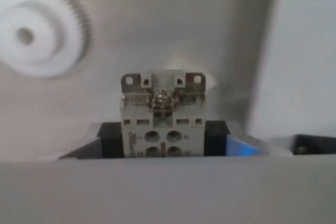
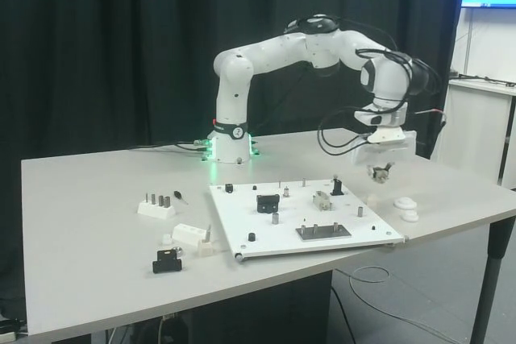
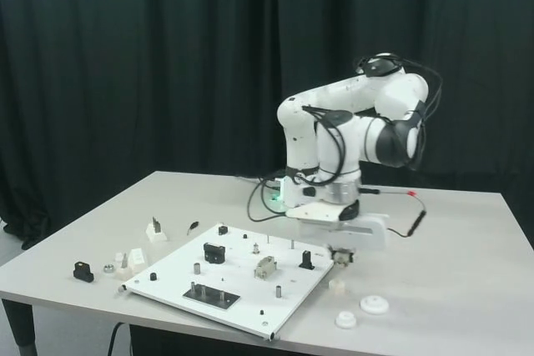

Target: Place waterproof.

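While lifted clear of the grey table [image 2: 81, 199], carried the waterproof connector [image 1: 162, 115] in the gripper [image 2: 379, 172], jaws pinching its body so it hung face-down for seating. Hovered just beside the white board [image 2: 242, 223], above its edge, near the white gear [image 1: 37, 27]; placing judged not yet begun.

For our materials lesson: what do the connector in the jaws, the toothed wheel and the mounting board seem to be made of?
Connector: pale moulded plastic body, probably, with shiny metal tabs and a screw on top.
Toothed wheel: white matt plastic, by its evenly moulded fine teeth and hub.
Mounting board: a smooth white flat panel; plastic or painted metal, the look leaves that open.
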